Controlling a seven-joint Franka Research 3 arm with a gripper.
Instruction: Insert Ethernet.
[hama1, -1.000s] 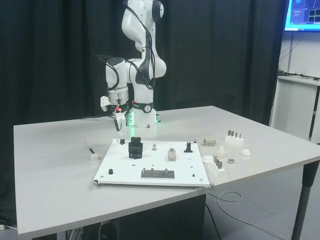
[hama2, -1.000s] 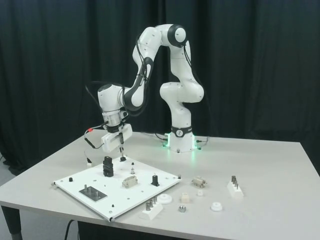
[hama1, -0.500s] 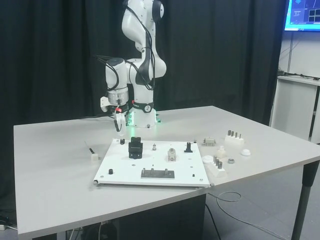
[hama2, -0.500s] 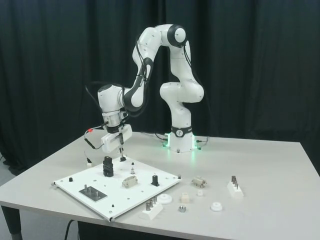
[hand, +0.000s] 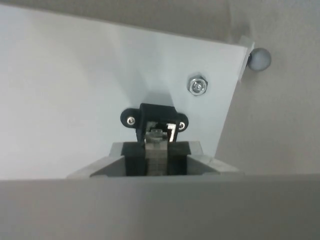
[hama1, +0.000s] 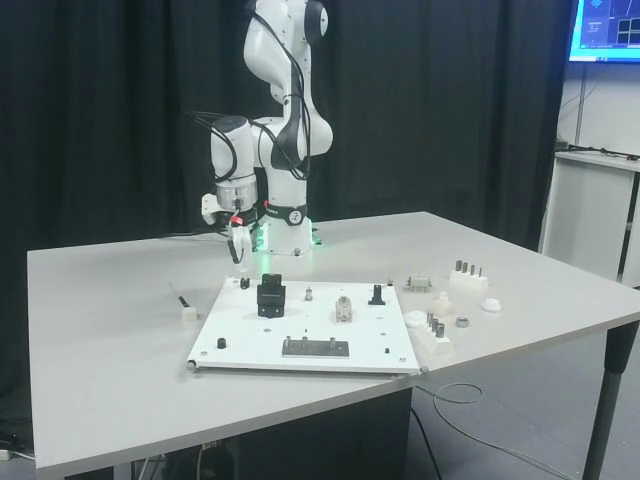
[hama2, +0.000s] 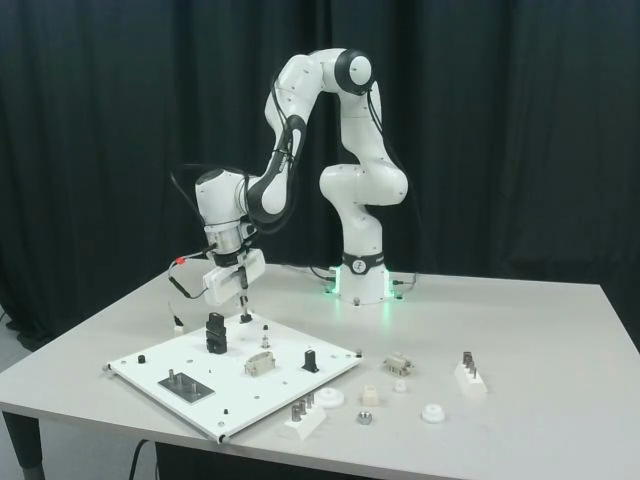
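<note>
The white arm reaches down over the back left corner of the white board (hama1: 310, 325). My gripper (hama1: 238, 256) (hama2: 243, 296) hangs a little above a small black Ethernet socket (hama1: 245, 283) (hama2: 246, 319) (hand: 156, 121) screwed to that corner. In the wrist view, the black fingers (hand: 132, 159) are shut on the grey Ethernet plug (hand: 157, 150), whose tip sits straight over the socket's opening. Whether the plug touches the socket I cannot tell. A thin black cable (hama2: 182, 272) loops away from the gripper.
The board also carries a black block (hama1: 271, 297), a small post (hama1: 309, 293), a connector (hama1: 343, 309), a black bracket (hama1: 377, 294) and a grey plate with pegs (hama1: 314, 346). A hex nut (hand: 198, 85) lies beside the socket. White parts (hama1: 468, 277) lie off the board, and a white block (hama1: 187, 313) on its other side.
</note>
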